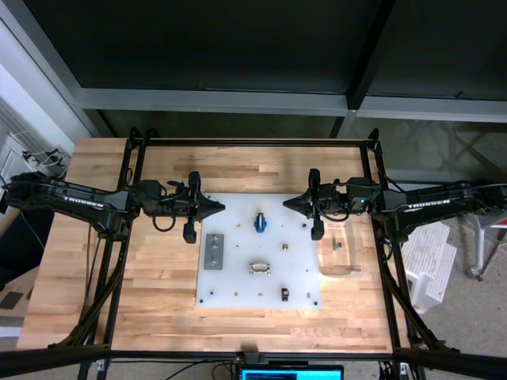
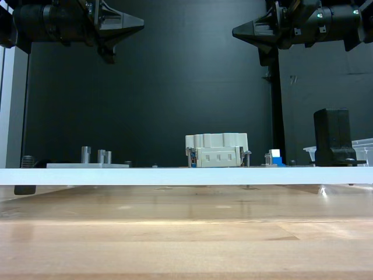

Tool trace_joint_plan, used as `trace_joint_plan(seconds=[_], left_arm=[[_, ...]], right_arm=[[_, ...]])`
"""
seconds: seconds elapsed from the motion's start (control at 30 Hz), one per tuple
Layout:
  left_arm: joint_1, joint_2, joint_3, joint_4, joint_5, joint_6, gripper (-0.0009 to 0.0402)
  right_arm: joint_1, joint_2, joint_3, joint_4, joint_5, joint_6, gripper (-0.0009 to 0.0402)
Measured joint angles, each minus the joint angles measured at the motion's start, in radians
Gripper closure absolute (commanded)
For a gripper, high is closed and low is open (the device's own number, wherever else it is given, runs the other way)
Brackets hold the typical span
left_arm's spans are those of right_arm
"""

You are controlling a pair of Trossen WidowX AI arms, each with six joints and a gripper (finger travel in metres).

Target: Pick the 16mm bar and install on taskboard

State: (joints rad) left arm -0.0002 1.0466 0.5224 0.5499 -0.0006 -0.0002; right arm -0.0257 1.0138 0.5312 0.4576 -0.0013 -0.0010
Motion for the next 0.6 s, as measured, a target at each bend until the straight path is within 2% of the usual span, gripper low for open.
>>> trace_joint_plan(seconds=[0.4, 0.6], left_arm=[[0.000, 0.000, 0.000, 0.000, 0.000, 0.000, 0.0393], [0.000, 0.000, 0.000, 0.000, 0.000, 0.000, 0.0393]], right_arm=[[0.000, 0.000, 0.000, 0.000, 0.000, 0.002, 0.0393], [0.000, 0.000, 0.000, -0.006, -0.003, 0.046, 0.0393]])
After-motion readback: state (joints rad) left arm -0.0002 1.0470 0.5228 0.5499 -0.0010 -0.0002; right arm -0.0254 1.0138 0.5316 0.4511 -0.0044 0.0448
